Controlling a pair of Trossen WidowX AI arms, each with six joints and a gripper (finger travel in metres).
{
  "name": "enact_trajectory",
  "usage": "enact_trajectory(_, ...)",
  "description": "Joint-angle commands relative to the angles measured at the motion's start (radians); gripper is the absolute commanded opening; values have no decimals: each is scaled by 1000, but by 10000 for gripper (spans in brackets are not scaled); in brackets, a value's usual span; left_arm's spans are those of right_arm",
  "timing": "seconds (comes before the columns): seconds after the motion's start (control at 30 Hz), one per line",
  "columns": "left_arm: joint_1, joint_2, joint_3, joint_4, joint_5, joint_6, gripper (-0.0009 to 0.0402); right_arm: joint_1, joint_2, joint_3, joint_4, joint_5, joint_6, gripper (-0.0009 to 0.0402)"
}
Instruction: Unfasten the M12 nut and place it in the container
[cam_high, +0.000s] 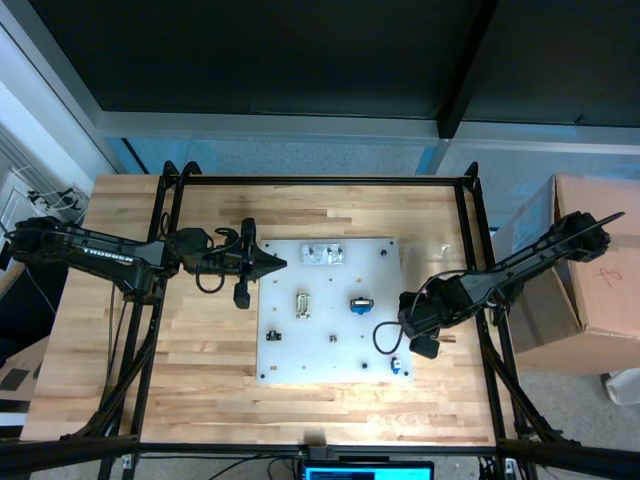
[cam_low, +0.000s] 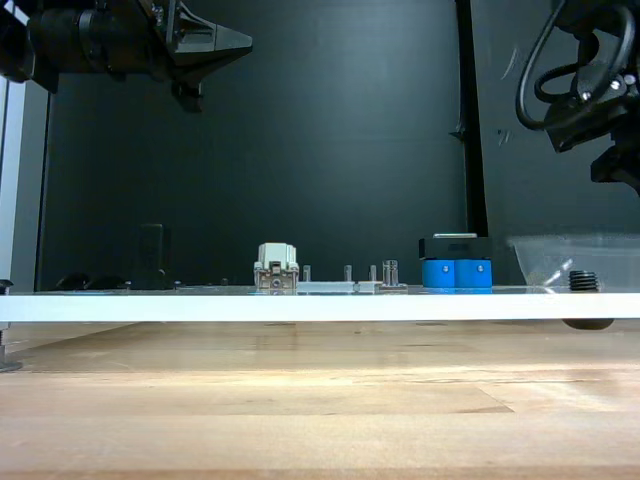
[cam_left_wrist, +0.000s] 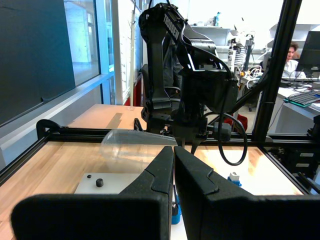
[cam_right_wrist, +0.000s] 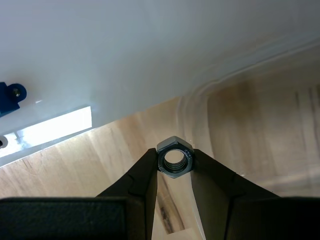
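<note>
The wooden desk is ringed by a black rail frame. The white board lies in its middle, with bare wood open on every side of it.

The left arm reaches in from the left edge, stretched nearly level and high above the board in the low view. The left gripper points inward with its tip over the board's far left edge. Its fingers are pressed together with nothing between them.

The right arm comes in from the right edge and folds downward at the wrist. The right gripper hangs just off the board's right edge and, in the low view, well above it. Its own camera shows bare wood beneath it, between the board's edge and the curved rim of the clear container.

Low on the board's near right part, the black stud stands bare, its ribs showing, in front of the container.

The silver M12 nut is off its stud. It is clamped between the right fingers, lifted clear, with its threaded bore facing the wrist camera. It is beside the container's rim and not inside it.
</note>
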Motion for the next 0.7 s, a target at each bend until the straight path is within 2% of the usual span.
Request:
enact_trajectory(0.03,0,0,0,0,0,0,0,16,26,0,2,1,0,12)
enact_trajectory(0.7,0,0,0,0,0,0,0,30,53,-3,39,0,0,12)
